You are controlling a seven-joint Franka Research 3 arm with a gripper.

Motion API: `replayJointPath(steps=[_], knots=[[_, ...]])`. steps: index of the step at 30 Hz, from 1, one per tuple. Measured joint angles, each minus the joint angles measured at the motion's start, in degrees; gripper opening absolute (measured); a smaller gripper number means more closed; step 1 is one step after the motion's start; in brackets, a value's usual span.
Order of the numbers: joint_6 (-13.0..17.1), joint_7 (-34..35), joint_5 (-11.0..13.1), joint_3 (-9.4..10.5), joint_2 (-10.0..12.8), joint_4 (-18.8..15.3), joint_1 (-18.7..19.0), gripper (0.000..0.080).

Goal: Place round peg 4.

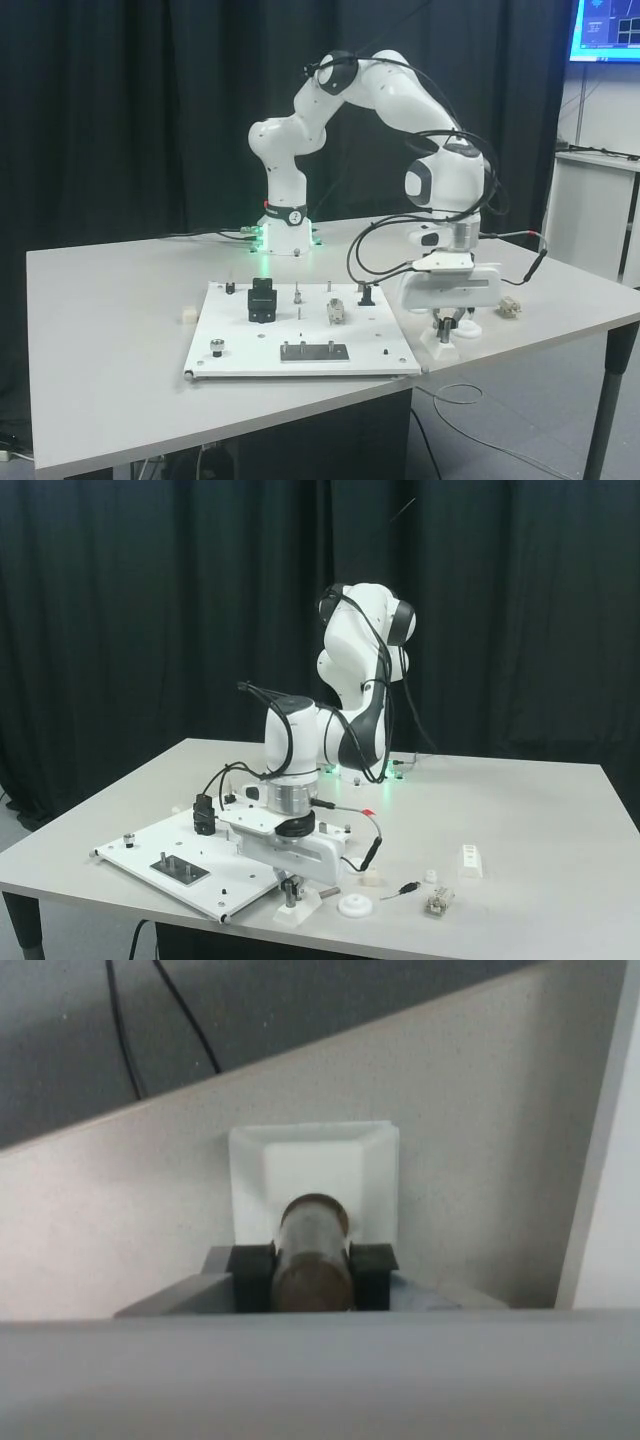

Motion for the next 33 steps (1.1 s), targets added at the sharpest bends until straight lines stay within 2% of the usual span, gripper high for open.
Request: replayJointPath(steps=[16, 24, 25, 30, 31, 33], knots=[[0.0, 0.0, -0.3, 0.10, 0.8, 0.0, 0.0, 0.0153], [-0.2, -0.1, -2.1, 0.25, 0.8, 1.0, 0.0, 0.0153], [-0.5, -0.1, -2.2, 0.25, 0.8, 1.2, 0.0, 0.0596], [-3.1, -0.1, -2.7, 0.24, 0.5, 2.9, -0.2, 0.0596], [-3.7, -0.1, -2.8, 0.24, 0.4, 3.3, -0.2, 0.0748], [-5.1, 0.0, -3.2, 0.24, 0.2, 4.1, -0.3, 0.0748]])
